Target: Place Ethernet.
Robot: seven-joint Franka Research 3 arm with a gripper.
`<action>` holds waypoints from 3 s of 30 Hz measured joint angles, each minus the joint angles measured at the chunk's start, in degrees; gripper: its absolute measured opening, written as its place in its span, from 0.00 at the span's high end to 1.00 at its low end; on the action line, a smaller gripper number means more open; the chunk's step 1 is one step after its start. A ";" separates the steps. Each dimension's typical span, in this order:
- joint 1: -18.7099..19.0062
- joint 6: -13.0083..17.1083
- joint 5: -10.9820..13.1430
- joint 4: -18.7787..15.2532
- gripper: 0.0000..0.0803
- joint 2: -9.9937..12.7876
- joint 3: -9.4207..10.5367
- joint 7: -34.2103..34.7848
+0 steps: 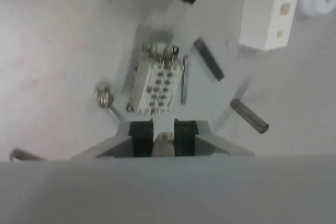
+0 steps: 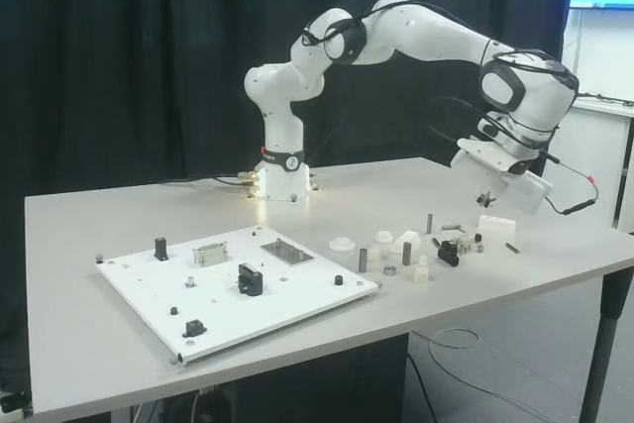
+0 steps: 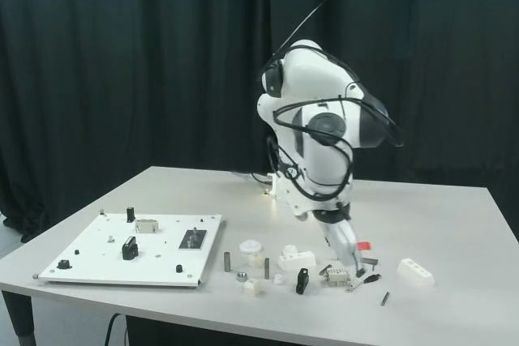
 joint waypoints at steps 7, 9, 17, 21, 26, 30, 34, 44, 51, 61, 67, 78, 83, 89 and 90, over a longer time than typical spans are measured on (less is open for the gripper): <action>0.10 0.84 -2.34 -2.59 0.90 -1.09 3.43 -0.07; 0.21 1.22 -2.76 -3.64 0.90 -1.54 4.09 -0.07; 1.23 3.50 -3.68 -9.05 0.90 -4.01 5.50 -0.07; 2.06 5.71 -4.17 -12.62 0.90 -5.74 5.58 -0.08; 2.95 9.33 -4.95 -17.26 0.90 -8.08 5.58 -0.09; 3.43 12.60 -5.46 -20.90 0.90 -9.94 5.54 -0.09; 3.73 15.90 -5.53 -24.31 0.90 -11.67 5.46 -0.09; 4.42 23.30 -5.53 -31.20 0.90 -14.81 5.28 -0.09; 5.20 27.47 -5.48 -35.15 0.90 -16.37 5.28 -0.49; 6.60 32.08 -5.48 -39.42 0.90 -17.93 4.80 -0.50; 7.48 33.89 -5.48 -41.18 0.69 -18.65 4.20 -2.48; 8.06 35.45 -5.48 -42.50 0.07 -19.14 3.69 -3.94; 8.06 35.79 -5.48 -42.58 0.07 -19.14 3.67 -3.99; 8.06 36.09 -5.36 -42.60 0.01 -19.15 3.62 -3.87; 8.06 36.16 -5.33 -42.60 0.01 -19.15 3.61 -3.70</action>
